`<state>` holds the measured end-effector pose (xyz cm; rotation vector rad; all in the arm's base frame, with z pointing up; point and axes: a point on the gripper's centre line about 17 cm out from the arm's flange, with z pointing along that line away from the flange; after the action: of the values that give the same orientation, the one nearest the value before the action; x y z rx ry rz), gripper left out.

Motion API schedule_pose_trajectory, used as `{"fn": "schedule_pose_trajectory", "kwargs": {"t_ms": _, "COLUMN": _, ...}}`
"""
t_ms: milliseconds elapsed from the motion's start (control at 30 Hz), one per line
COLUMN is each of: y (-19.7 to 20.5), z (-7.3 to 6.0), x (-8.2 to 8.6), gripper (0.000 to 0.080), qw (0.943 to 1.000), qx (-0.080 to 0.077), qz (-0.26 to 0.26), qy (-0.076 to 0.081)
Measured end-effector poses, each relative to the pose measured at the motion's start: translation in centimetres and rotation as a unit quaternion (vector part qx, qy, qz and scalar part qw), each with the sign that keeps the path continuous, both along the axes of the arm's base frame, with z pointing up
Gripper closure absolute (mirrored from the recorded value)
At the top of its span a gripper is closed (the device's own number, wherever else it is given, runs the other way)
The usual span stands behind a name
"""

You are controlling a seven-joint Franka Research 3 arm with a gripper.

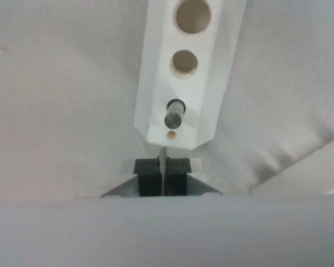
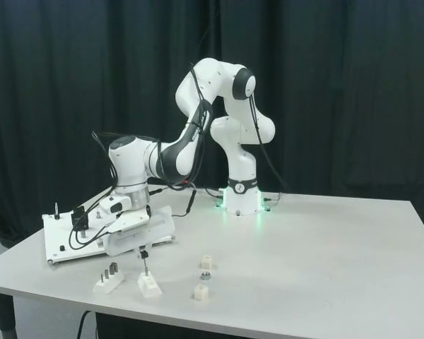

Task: Insert round peg 1.

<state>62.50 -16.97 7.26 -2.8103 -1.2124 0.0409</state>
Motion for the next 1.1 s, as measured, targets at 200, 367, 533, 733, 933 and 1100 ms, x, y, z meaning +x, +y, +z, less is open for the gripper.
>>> {"fn": "schedule_pose_trajectory", "kwargs": {"t_ms": 200, "y": 0.0, "z": 0.7, "x": 0.0, "gripper": 0.0785, "qw": 1.0, "qx": -0.001, "qz": -0.005, "qy": 0.0}}
{"fn": "schedule_pose_trajectory", "kwargs": {"t_ms": 367, "y": 0.0, "z": 1.0, "x": 0.0, "gripper": 0.0785, "qw": 1.0, "qx": -0.002, "qz": -0.004, "qy": 0.0}}
{"fn": "schedule_pose_trajectory", "kwargs": {"t_ms": 533, "y": 0.1, "z": 1.0, "x": 0.0, "gripper": 0.0785, "qw": 1.0, "qx": -0.002, "qz": -0.005, "qy": 0.0}}
{"fn": "schedule_pose_trajectory", "kwargs": {"t_ms": 733, "y": 0.2, "z": 1.2, "x": 0.0, "gripper": 0.0785, "qw": 1.0, "qx": -0.002, "qz": -0.005, "qy": 0.0}}
{"fn": "schedule_pose_trajectory", "kwargs": {"t_ms": 933, "y": 0.3, "z": 1.2, "x": 0.0, "gripper": 0.0785, "qw": 1.0, "qx": -0.002, "qz": -0.005, "qy": 0.001}}
{"fn": "schedule_pose_trajectory", "kwargs": {"t_ms": 1100, "y": 0.4, "z": 1.2, "x": 0.1, "gripper": 0.0786, "qw": 1.0, "qx": -0.003, "qz": -0.004, "qy": 0.001}}
